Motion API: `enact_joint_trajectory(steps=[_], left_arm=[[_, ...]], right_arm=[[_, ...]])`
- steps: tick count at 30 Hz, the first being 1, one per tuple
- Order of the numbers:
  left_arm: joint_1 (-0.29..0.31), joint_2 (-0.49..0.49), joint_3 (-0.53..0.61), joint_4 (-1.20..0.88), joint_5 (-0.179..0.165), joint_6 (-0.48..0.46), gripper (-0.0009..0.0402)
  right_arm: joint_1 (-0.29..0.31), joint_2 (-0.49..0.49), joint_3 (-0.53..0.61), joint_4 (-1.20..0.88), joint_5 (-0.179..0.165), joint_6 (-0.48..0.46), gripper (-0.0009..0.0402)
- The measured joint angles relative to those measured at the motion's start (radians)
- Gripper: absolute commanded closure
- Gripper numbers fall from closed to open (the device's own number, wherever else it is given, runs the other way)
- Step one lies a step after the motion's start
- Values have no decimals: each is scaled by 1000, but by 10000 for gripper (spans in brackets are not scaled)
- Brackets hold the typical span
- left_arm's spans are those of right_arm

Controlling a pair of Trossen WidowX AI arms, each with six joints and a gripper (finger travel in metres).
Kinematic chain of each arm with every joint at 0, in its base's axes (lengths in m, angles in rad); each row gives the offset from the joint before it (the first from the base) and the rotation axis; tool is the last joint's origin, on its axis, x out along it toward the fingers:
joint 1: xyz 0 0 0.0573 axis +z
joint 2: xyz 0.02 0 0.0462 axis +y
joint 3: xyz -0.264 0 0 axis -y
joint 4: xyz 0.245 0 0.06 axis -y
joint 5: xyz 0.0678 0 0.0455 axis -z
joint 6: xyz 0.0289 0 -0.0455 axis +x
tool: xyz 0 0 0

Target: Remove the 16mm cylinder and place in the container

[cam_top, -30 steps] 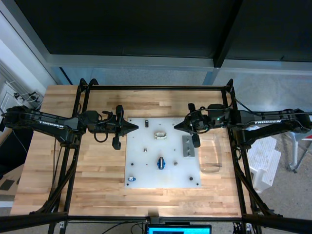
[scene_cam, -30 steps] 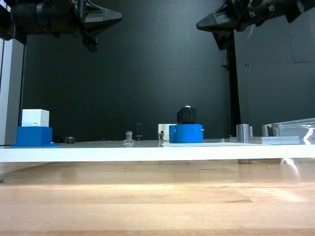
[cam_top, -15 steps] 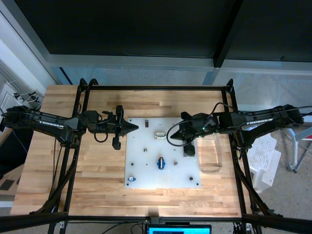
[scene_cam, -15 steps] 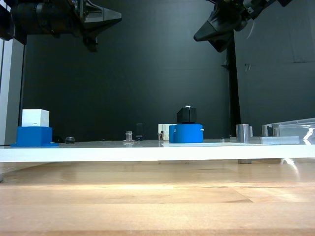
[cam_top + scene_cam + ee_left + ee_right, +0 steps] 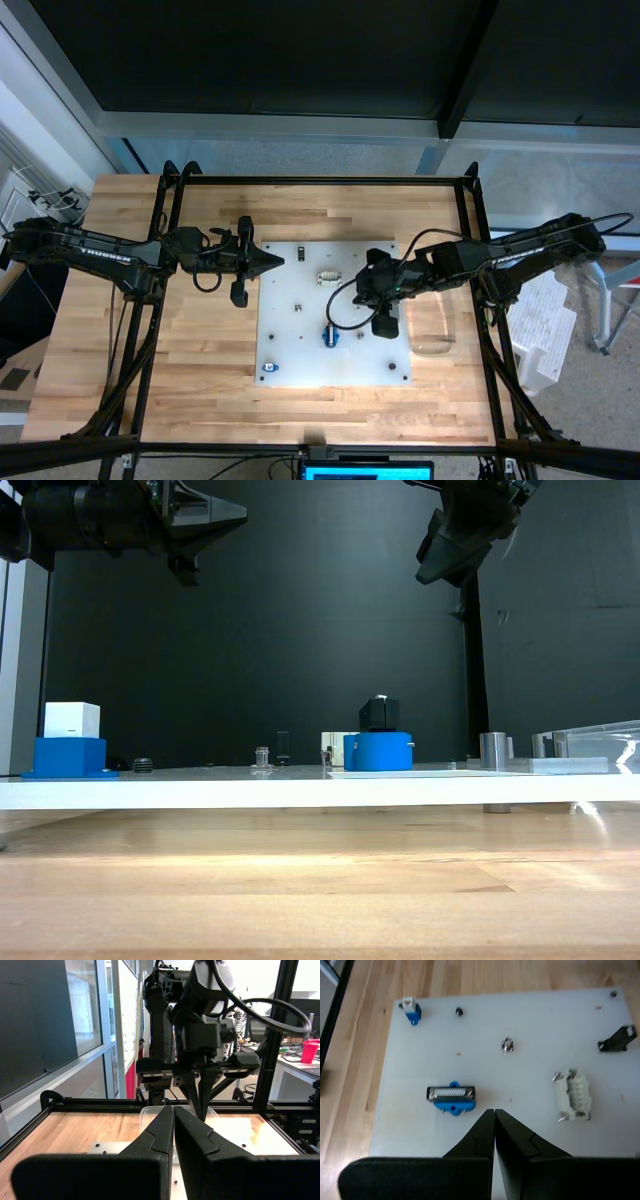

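The 16mm cylinder (image 5: 359,337) is a stubby silver peg standing upright on the white board (image 5: 300,350), just right of the blue-and-black part (image 5: 329,335). The low view shows the cylinder (image 5: 493,751) clearly. The container (image 5: 432,316) is a clear tub lying off the board's right edge. My right gripper (image 5: 363,288) hangs high over the board's middle, tilted down, shut and holding nothing (image 5: 494,1111); the cylinder does not show in its wrist view. My left gripper (image 5: 278,260) hovers at the board's left edge, shut and empty (image 5: 173,1110).
A grey metal block (image 5: 388,300) lies partly under the right arm, between cylinder and container. On the board are a white connector (image 5: 572,1094), a blue D-sub connector (image 5: 451,1096), a thin small peg (image 5: 507,1045) and a blue-and-white part (image 5: 268,369).
The right gripper has swung leftward and toward the near side over the board and now points more steeply down. The left arm has not moved.
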Motion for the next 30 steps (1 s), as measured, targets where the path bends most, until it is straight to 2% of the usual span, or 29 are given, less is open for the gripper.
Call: enact_joint_trajectory(steps=[5,9,24,30], left_arm=[[0,0,0,0,0,0,393],[0,0,0,0,0,0,393],[0,0,0,0,0,0,393],[0,0,0,0,0,0,393]], right_arm=[[22,60,64,-97,2,40,388],[39,111,110,-159,1,59,364],[61,198,135,-205,0,108,192],[74,228,135,-222,5,108,154]])
